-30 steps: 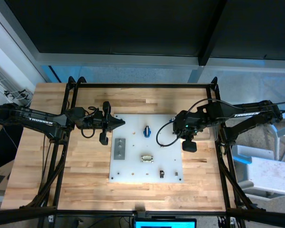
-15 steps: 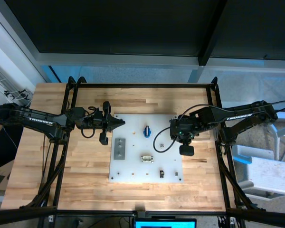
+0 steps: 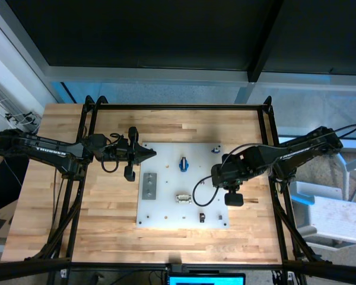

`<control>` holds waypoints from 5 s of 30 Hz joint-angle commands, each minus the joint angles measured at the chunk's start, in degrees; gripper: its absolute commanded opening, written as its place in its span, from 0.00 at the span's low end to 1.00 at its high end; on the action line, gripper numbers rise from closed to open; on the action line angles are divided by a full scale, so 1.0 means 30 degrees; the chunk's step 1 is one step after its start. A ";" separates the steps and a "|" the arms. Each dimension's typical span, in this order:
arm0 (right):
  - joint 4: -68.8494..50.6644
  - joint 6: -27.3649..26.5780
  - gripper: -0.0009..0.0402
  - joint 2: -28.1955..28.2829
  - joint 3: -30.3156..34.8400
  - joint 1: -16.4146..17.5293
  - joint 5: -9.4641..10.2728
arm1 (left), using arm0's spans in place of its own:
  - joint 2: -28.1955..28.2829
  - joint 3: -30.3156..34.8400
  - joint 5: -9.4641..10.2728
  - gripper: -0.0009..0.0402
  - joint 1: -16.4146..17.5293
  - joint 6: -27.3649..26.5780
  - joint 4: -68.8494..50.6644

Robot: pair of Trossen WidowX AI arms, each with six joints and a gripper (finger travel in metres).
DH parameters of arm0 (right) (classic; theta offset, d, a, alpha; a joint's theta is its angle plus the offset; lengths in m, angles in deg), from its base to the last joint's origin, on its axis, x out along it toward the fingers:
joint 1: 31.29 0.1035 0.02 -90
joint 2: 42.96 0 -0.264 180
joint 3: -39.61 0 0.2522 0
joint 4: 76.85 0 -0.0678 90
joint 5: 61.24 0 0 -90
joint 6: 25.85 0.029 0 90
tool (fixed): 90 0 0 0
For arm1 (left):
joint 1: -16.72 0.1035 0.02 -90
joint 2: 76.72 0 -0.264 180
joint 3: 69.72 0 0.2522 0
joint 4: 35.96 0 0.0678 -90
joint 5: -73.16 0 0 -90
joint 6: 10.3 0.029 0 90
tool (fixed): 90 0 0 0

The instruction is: Pick the 16mm bar from the taskboard and place it in the container

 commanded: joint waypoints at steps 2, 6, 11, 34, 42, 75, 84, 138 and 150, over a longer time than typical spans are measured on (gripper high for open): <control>0.0007 0.0787 0.02 0.0503 0.0007 0.0801 -0.0015 | 0.0000 0.0007 -0.0007 0.02 0.0007 0.0000 0.0007; 0.0051 0.1333 0.02 0.0918 0.0015 0.1413 -0.0022 | 0.0000 0.0007 0.0000 0.02 0.0007 0.0000 0.0007; 0.0146 0.2033 0.02 0.1275 0.0015 0.1982 -0.0022 | 0.0000 0.0007 0.0000 0.02 0.0000 0.0000 0.0000; 0.0656 0.3818 0.06 0.3847 0.1275 0.4051 -0.0022 | 0.0000 0.0007 0.0000 0.02 0.0000 0.0000 0.0007; 0.1005 0.4277 0.14 0.4364 0.1268 0.4670 -0.0058 | 0.0000 0.0007 0.0000 0.02 0.0007 0.0000 0.0007; 0.3614 0.4911 0.56 0.5880 -0.0007 0.5581 -0.1035 | 0.0000 0.0007 0.0000 0.02 0.0000 0.0000 0.0015; 0.3985 0.4903 0.56 0.6506 -0.0248 0.5654 -0.1005 | 0.0000 0.0007 0.0000 0.02 0.0007 0.0000 0.0007; 0.6258 0.4940 0.07 0.5756 -0.2171 0.5843 -0.0845 | 0.0000 0.0007 0.0000 0.02 0.0007 0.0000 0.0007; 0.5734 0.4903 0.07 0.4641 -0.2171 0.5807 -0.0801 | 0.0000 0.0007 0.0000 0.02 0.0000 0.0000 0.0007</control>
